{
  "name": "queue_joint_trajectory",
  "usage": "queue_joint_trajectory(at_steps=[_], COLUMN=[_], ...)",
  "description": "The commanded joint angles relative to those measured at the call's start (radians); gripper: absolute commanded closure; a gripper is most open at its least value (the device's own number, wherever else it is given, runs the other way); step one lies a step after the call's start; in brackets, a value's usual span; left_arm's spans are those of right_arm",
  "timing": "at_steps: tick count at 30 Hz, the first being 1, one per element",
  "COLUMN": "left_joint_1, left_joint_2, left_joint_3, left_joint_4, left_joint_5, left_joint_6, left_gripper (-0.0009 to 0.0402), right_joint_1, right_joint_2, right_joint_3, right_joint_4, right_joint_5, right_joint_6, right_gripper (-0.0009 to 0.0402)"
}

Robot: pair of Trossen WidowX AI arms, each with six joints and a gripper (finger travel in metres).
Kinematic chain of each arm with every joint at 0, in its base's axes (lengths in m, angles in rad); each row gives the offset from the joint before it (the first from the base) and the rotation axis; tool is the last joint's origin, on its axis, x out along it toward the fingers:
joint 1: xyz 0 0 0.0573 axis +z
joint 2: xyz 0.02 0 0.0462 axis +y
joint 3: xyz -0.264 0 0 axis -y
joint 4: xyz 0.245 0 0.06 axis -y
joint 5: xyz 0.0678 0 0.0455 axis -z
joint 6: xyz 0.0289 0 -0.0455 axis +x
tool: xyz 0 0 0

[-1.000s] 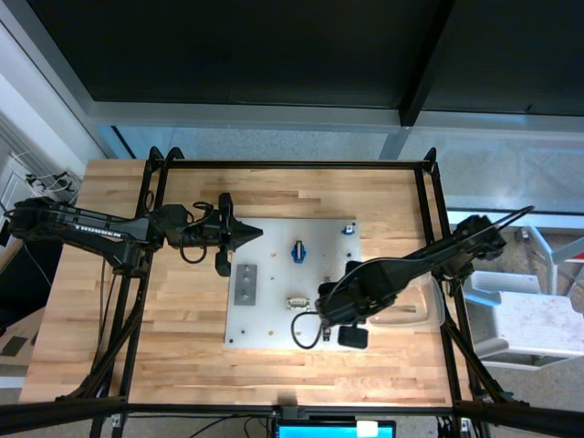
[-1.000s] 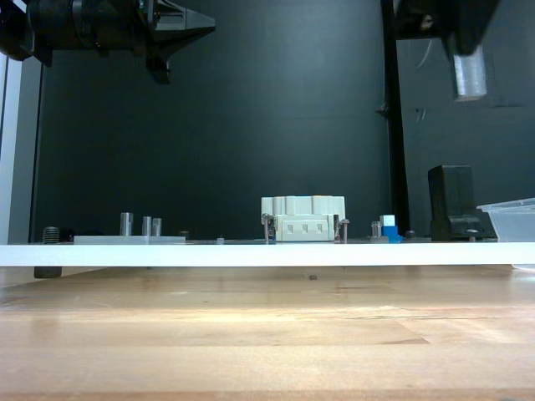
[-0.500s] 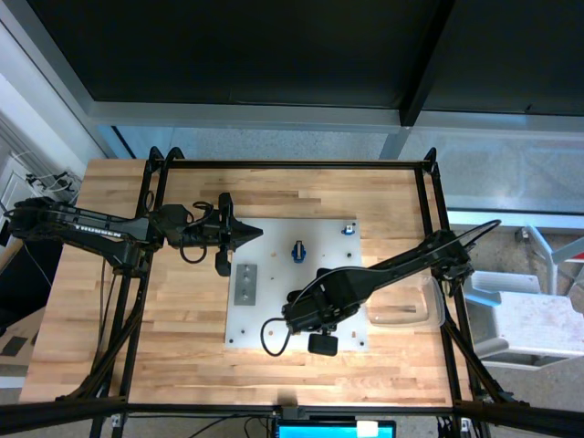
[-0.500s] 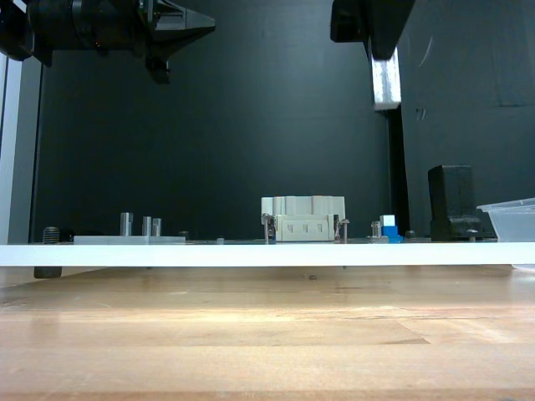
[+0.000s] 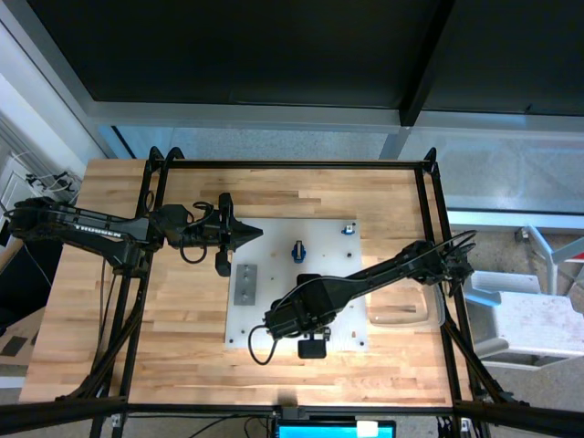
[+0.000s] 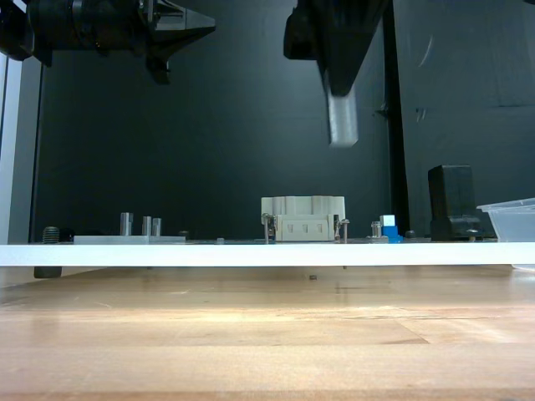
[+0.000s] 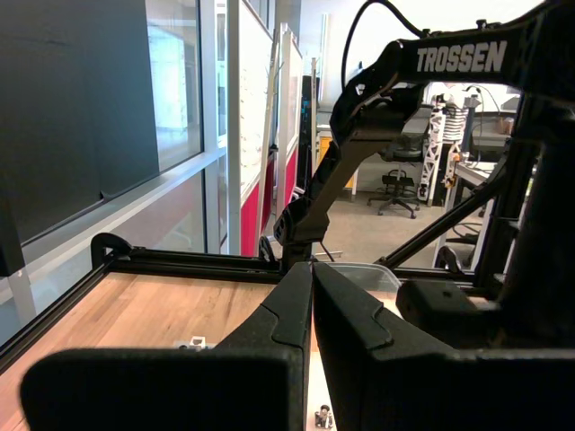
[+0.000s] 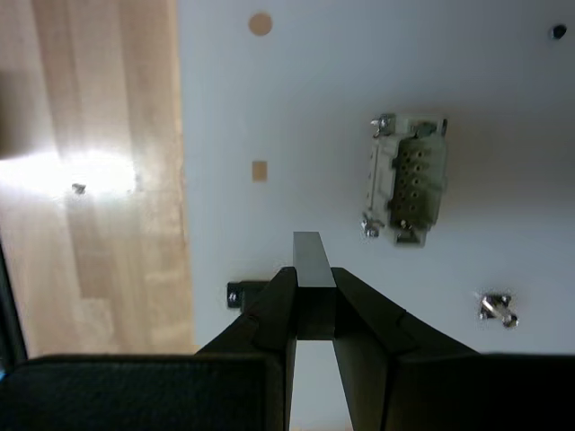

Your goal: Pick the 16mm bar and place in it's hole on the taskboard

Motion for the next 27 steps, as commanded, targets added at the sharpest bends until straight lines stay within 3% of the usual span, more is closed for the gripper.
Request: queue_joint_trajectory(at_steps=[1, 27], left_joint_1=[0.0, 0.0], left_joint_2=[0.0, 0.0], left_joint_3=[0.0, 0.0], left_joint_4=[0.0, 0.0], left_joint_5=[0.0, 0.0], left_joint_6=[0.0, 0.0], left_gripper=[0.0393, 0.0393], right_joint_1=[0.0, 0.0], right_joint_2=[0.023, 0.038], right_joint_3=[-0.002, -0.078], right_joint_4=[0.012, 0.143], right_joint_5=[-0.003, -0.006], right_joint_6=[-0.01, -0.041], right_gripper=[0.0393, 0.0393])
